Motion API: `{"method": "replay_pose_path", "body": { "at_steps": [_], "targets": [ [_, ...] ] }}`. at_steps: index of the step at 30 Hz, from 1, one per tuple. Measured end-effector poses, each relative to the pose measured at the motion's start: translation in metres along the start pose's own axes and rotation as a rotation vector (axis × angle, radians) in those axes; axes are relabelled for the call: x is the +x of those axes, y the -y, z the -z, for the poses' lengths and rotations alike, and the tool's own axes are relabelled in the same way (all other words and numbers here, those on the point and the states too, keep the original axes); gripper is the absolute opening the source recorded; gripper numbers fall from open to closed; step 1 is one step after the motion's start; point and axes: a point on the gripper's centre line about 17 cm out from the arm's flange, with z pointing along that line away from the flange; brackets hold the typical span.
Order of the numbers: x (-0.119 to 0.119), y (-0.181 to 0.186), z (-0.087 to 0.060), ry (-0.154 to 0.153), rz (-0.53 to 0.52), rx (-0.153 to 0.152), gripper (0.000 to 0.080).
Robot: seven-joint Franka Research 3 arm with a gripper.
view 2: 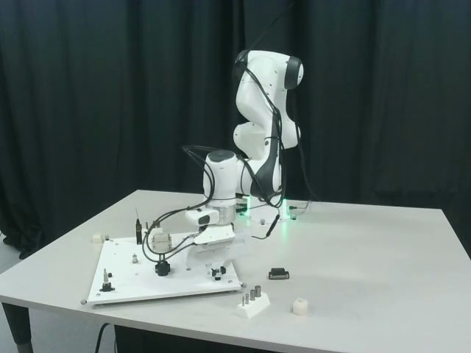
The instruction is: Insert bolt 4.
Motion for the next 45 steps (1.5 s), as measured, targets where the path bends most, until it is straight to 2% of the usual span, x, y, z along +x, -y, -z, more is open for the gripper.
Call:
{"method": "replay_pose_path", "body": {
  "at_steps": [7, 12, 26, 40, 45],
  "targets": [
    [0.0004, 0.0007, 0.0, -0.006, -0.147, 0.007, 0.0239],
    [0.0005, 0.0011, -0.0002, -0.02, -0.327, 0.026, 0.0239],
    [0.0013, 0.0024, -0.0004, -0.049, -0.637, 0.073, 0.0239],
    [0.0024, 0.003, -0.0005, -0.046, -1.0, 0.099, 0.0239],
    [0.0028, 0.0029, -0.0006, -0.042, -1.085, 0.102, 0.0239]
  ]
}}
